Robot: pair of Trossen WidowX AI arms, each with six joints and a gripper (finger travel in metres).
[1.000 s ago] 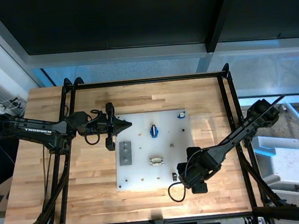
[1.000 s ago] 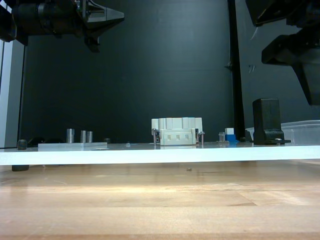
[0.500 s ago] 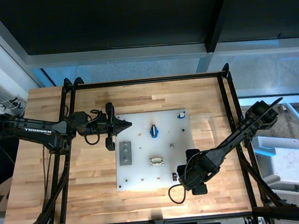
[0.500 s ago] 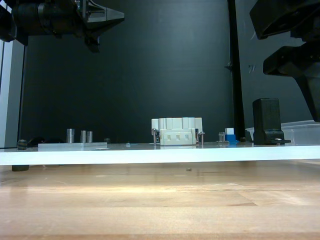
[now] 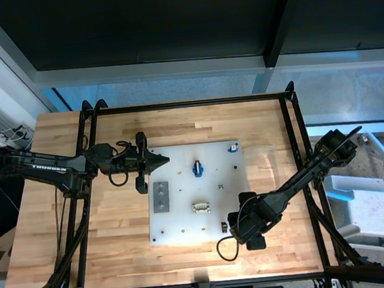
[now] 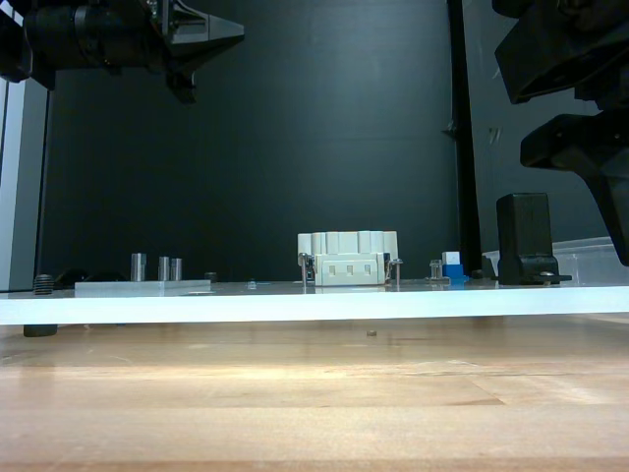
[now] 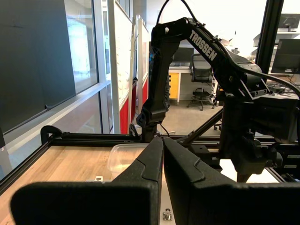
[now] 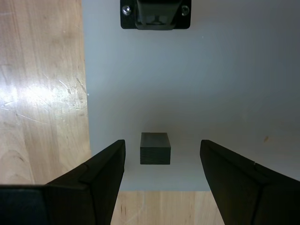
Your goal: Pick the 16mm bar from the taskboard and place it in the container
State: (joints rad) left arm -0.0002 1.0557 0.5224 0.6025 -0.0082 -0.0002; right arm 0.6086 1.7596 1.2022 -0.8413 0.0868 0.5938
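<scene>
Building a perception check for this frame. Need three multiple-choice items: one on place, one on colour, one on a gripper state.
1. Where is the 16mm bar?
A) held in the air
B) on the taskboard, below the right gripper
C) off the board, on the wood

2. What colour is the part standing mid-board?
A) red
B) blue
C) green

3. The left gripper, raised over the taskboard's far-left edge, is:
A) shut
B) wide open
C) holding the bar

Answers:
1 B: the right wrist view shows the bar resting on the white board, in line between the open fingers.
2 B: it shows blue in the high view.
3 A: its fingers meet in the left wrist view, with nothing between them.
</scene>
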